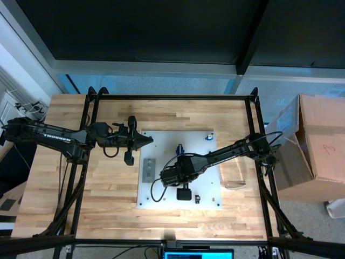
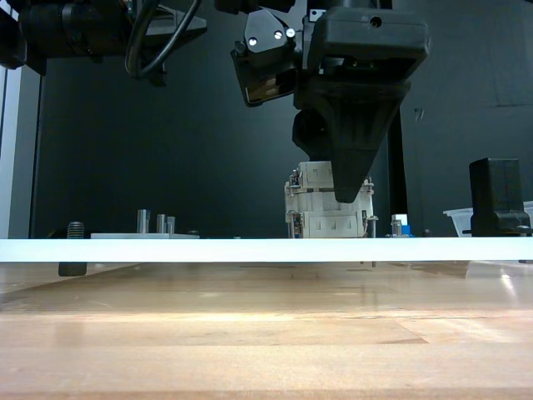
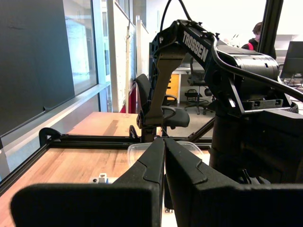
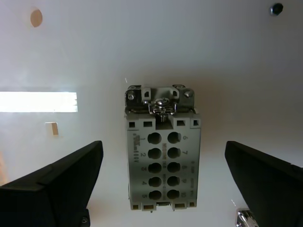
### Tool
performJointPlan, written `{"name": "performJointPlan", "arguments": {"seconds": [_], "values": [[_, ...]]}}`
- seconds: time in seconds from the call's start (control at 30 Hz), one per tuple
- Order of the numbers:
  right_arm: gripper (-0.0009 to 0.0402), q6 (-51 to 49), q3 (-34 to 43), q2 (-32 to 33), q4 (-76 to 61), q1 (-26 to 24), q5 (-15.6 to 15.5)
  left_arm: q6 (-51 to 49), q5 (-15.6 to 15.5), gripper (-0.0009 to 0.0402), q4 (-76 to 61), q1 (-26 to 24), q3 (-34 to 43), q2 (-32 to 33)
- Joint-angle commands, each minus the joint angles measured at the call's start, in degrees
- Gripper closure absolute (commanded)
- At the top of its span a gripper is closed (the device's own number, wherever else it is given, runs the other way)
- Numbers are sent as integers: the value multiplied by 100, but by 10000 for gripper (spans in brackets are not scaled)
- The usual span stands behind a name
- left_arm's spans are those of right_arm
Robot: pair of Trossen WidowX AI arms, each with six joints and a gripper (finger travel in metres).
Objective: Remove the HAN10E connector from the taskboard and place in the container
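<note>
On the bench (image 1: 108,189) the board (image 1: 161,200) holds the connector (image 4: 162,151), seated upright; the right tool (image 4: 164,144) hangs open around it, the left tool (image 3: 164,140) is closed over the board's far edge

Matt grey plastic HAN10E connector (image 4: 161,161), shiny metal screw (image 4: 162,101); glossy white taskboard (image 1: 161,141); smooth wood table (image 1: 118,216); matt black plastic left gripper (image 3: 164,156), right gripper (image 4: 163,182).

table (image 1: 113,183) — wood | on it: white taskboard (image 1: 207,183) | clear container (image 1: 234,186) — beside board's right edge
</note>
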Motion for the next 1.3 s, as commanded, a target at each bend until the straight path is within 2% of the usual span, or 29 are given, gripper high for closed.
{"name": "performJointPlan", "arguments": {"seconds": [0.03, 0.43, 0.53, 0.97, 1.13, 1.3], "values": [[71, -2, 9, -24, 24, 0, 4, 0, 0, 393, 7, 2, 2, 0], [171, 2, 17, -42, 109, -4, -17, 0, 0, 393, 7, 2, 2, 0], [198, 2, 17, -44, 114, -4, -175, 0, 0, 393, 7, 2, 2, 0], [333, -2, 17, -44, 118, -4, -199, 0, 0, 393, 7, 0, 2, 0], [365, -2, 17, -107, 125, -4, -197, 0, 0, 393, 7, 2, 2, 0], [377, 2, 20, -225, 116, -4, -192, 0, 0, 393, 7, 0, 2, 0]]}}
